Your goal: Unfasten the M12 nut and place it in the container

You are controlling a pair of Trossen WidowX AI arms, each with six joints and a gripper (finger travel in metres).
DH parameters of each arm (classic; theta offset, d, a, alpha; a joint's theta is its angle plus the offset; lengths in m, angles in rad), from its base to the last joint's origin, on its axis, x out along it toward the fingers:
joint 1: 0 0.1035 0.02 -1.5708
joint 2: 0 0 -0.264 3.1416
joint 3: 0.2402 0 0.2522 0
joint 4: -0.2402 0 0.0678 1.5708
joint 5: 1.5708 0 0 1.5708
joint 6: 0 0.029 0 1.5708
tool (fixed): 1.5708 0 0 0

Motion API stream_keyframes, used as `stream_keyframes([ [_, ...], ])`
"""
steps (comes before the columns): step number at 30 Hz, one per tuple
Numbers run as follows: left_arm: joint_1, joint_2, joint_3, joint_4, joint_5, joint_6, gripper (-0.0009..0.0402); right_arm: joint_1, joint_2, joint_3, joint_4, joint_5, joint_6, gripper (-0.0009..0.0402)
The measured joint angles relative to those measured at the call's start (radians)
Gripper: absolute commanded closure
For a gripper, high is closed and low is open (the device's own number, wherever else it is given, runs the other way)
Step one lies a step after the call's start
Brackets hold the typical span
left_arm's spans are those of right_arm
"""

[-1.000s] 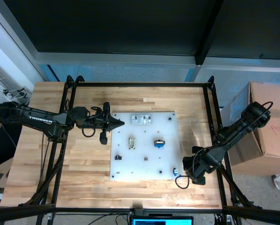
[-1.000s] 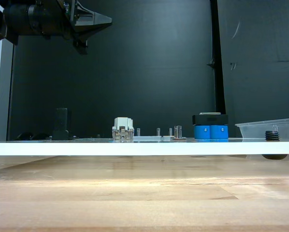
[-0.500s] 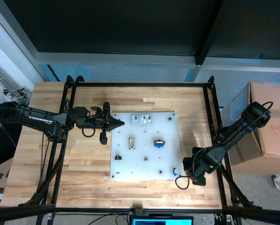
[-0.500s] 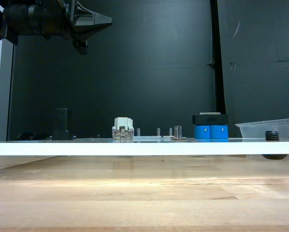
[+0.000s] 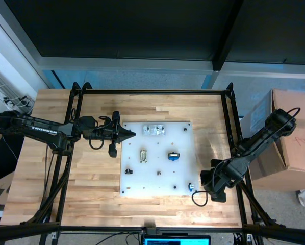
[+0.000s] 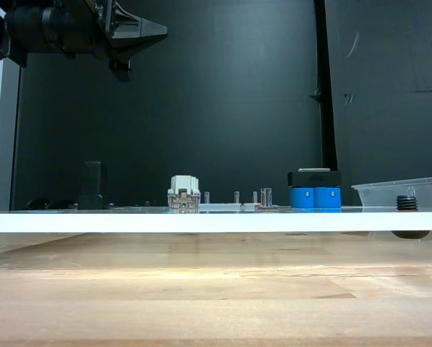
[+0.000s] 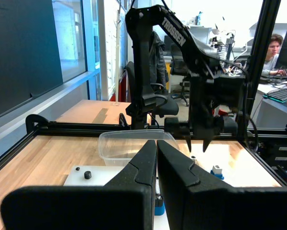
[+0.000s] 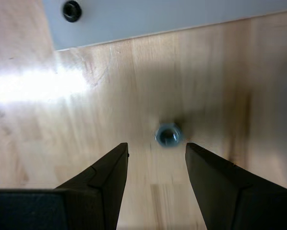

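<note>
Well, the M12 nut (image 8: 168,135) lies loose on the worktop (image 8: 33,143), off its bare stud (image 6: 407,203), just ahead of the right tool (image 8: 156,146), whose fingers stand apart. The left tool (image 7: 156,142), pressed together, hovers above the board's (image 5: 157,179) left edge. Lying flat, the nut may skid from closing fingers.

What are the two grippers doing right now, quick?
Left gripper: shut, empty, above the board's left edge.
Right gripper: open, over the nut, which lies free on the table.
</note>
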Motion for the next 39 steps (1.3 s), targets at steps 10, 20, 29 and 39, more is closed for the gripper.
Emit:
stream_keyframes([
  [10, 0.0, 0.0, 0.0, 0.0, 0.0, 0.0, 0.0393, -0.003, -0.096, 0.23, -0.331, 0.045, 0.0, 0.0248],
  [20, 0.0, 0.0, 0.0, 0.0, 0.0, 0.0, 0.0393, -0.003, -0.097, 0.289, -0.395, 0.063, 0.0, 0.0246],
  [29, 0.0, 0.0, 0.0, 0.0, 0.0, 0.0, 0.0393, -0.003, -0.089, 0.269, -0.371, 0.064, 0.005, 0.0246],
  [39, 0.0, 0.0, 0.0, 0.0, 0.0, 0.0, 0.0393, 0.021, -0.008, 0.109, -0.151, 0.053, 0.007, 0.0246],
])
